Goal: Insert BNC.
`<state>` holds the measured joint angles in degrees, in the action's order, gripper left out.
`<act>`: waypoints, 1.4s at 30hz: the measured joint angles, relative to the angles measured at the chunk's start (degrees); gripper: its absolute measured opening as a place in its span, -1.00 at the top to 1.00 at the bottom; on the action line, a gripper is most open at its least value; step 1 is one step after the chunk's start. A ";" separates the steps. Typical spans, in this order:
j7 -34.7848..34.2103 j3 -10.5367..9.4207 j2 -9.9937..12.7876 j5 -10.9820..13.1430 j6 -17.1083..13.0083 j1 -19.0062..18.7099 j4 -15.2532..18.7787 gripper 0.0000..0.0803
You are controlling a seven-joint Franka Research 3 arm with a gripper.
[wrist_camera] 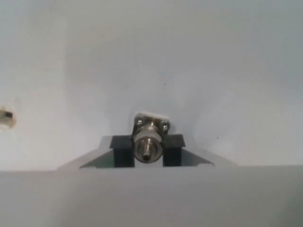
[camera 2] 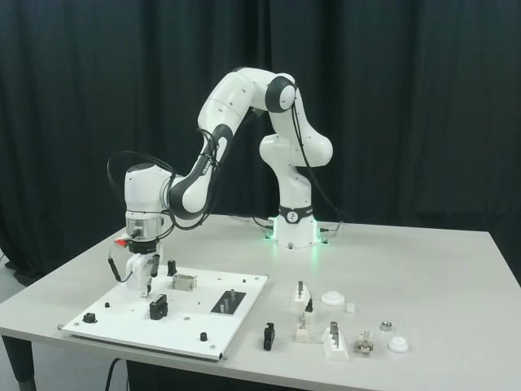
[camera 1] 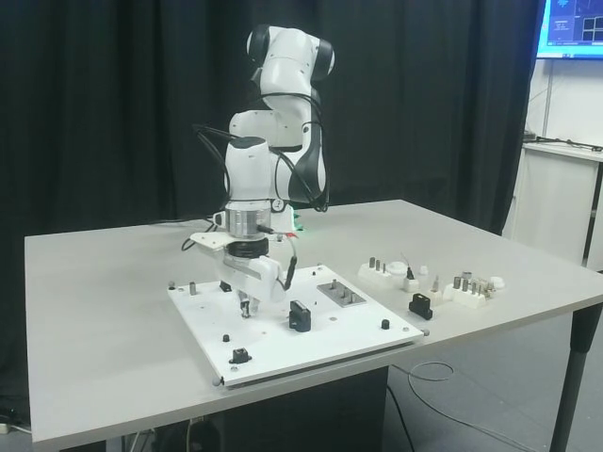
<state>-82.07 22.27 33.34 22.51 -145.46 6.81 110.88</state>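
We see one BNC (wrist_camera: 148, 141), a short metal barrel with a square flange and a centre pin, gripped between the two black fingers (wrist_camera: 122, 151) of the pincer (camera 1: 247, 303) just above the white board (camera 1: 311, 339). One arm (camera 2: 236, 106), one board and several small fixtures (camera 2: 342, 334) share the grey tabletop (camera 1: 94, 282).

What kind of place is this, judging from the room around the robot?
Probably a robotics laboratory: black curtains close off the space, a white assembly board with small fixtures lies on the grey table, and a screen hangs nearby.
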 joint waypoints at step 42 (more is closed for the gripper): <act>-3.47 0.21 0.18 -0.61 -0.05 -0.70 -0.90 -0.88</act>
<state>-85.54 22.48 33.52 21.89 -145.52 6.11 109.98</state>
